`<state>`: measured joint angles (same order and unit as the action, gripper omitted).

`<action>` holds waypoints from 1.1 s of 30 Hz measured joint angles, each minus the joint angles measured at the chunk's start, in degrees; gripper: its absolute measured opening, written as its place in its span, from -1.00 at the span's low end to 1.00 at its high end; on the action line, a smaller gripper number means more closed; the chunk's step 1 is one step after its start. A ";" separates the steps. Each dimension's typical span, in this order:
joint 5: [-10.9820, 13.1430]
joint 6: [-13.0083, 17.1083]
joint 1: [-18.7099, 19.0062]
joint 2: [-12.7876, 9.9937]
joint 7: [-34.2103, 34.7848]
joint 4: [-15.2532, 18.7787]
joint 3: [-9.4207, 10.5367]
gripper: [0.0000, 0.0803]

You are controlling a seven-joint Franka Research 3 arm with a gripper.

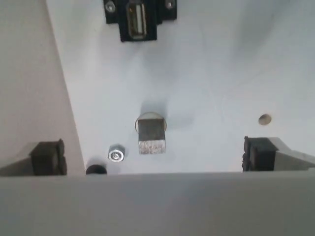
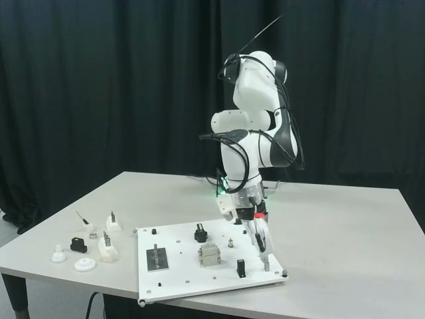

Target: Pick square peg 3.

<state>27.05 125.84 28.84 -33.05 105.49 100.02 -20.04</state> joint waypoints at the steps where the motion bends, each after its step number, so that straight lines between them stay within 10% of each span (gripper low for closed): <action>1: -0.50 -0.09 0.00 0.05 -0.57 -0.11 -0.05 0.99; 33: -6.44 -8.47 -1.59 0.34 -31.36 -8.30 -8.36 0.99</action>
<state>20.61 117.37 27.25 -32.71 74.13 91.71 -28.39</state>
